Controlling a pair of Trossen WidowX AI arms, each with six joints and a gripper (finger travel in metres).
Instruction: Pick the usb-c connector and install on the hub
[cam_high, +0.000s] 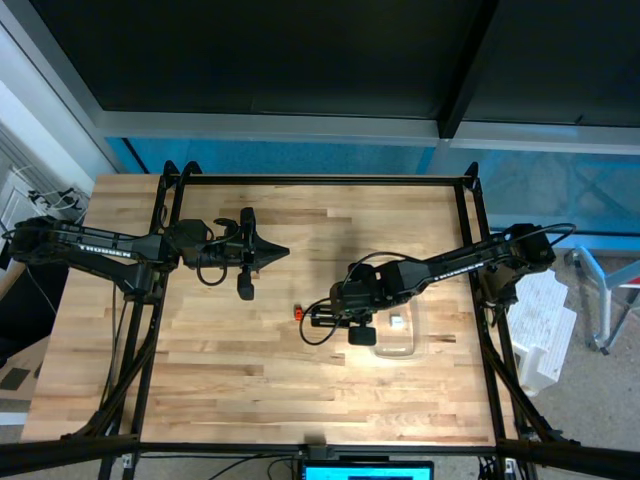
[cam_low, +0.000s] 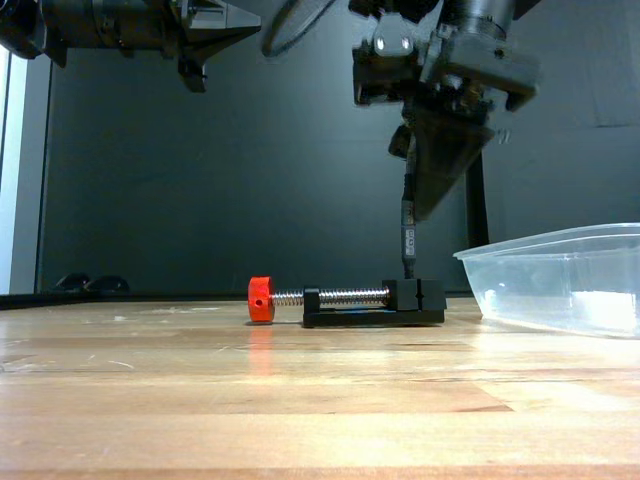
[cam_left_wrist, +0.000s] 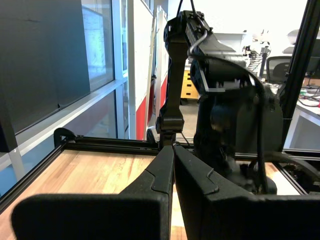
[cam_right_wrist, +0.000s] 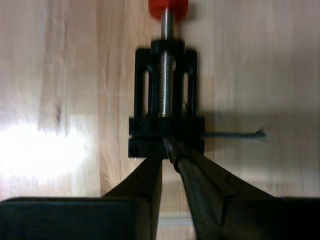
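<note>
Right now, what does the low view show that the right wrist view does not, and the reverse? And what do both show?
Only the low view: the clear tray beside the hub, and the left end effector, hanging high at the left. It also shows the usb-c connector standing upright, its lower end at the hub's top. Only the right wrist view: the thin pin sticking sideways out of the hub. Both: the hub with its red knob, and the right end effector shut on the usb-c connector above the hub.
</note>
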